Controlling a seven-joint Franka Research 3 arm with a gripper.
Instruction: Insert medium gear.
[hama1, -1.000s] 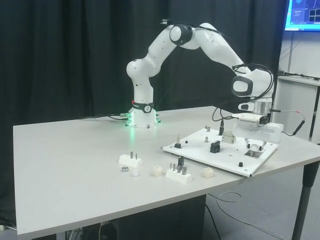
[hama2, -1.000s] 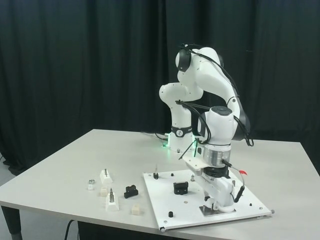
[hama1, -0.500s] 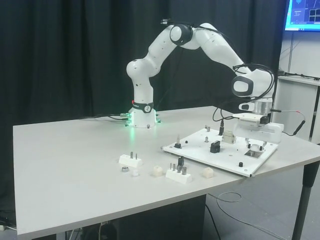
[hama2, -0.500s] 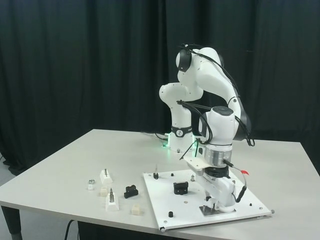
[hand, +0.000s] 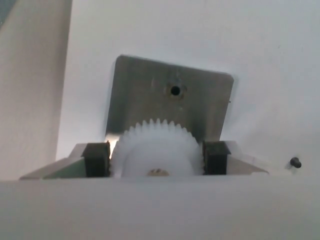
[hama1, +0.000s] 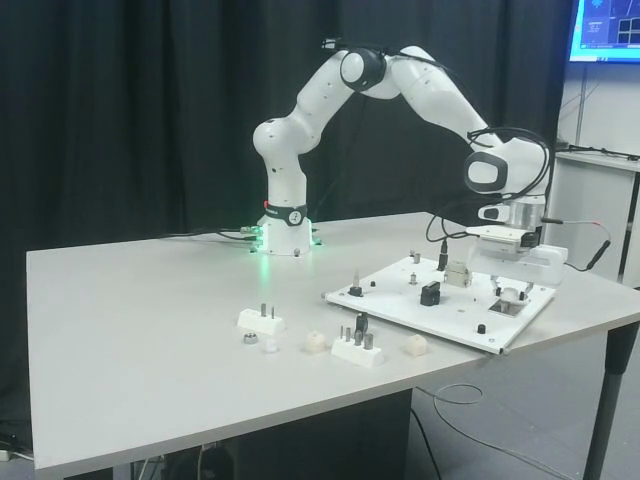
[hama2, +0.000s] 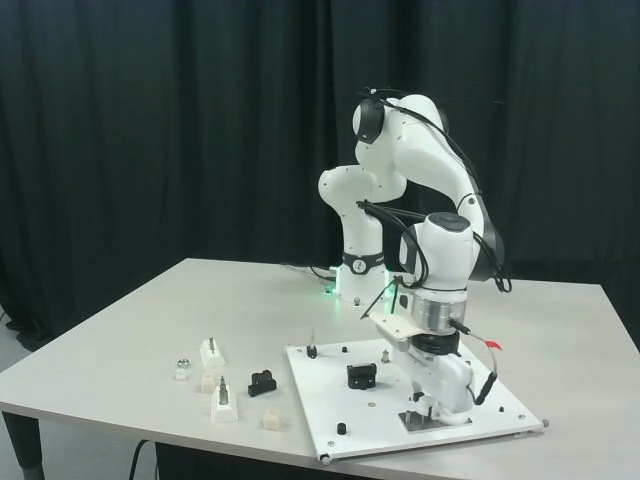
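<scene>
Gripper (hand: 156, 159) clamped on the white medium gear (hand: 156, 150), black fingers (hand: 95, 159) pressing both sides, gear held just above the grey metal plate (hand: 150, 97) on the white board (hama1: 400, 300), small hole (hand: 175, 90) just beyond the teeth

The robot arm (hama1: 400, 85) is glossy white, built of rounded tubular segments joined by bulbous joints with black seams and dark grey round caps, and its base (hama1: 283, 232) is ringed by a black band and lit by a green glow. Thin black cables (hama2: 450, 160) loop along the upper segments and down to the wrist, where a grey metal ring sits above a blocky white end effector (hama1: 516, 290). In the wrist view, two small black ribbed finger pads (hand: 216, 157) project from the white body.
</scene>
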